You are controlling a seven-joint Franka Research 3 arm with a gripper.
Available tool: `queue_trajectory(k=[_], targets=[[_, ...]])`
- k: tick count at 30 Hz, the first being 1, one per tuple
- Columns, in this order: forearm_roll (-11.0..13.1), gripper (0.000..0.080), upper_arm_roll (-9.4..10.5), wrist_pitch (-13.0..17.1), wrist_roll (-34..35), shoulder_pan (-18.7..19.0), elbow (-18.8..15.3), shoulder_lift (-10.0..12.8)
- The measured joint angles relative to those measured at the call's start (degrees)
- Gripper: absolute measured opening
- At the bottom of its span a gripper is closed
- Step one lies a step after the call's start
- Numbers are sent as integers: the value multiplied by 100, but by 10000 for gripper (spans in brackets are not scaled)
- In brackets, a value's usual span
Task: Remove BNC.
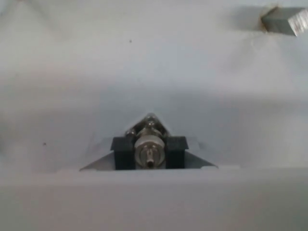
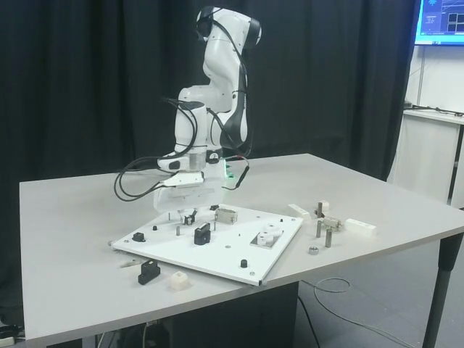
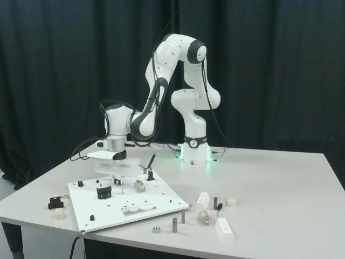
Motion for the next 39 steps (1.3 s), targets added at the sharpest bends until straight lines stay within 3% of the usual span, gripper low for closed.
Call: queue_trajectory(k=[15, 33, 39], targets=[[3, 132, 0, 53, -1555, -1, -19, -8], [51, 131, -5, 87, -4316, -12, -12, -3], [91, 131, -5, 90, -4871, -16, -4, 4]])
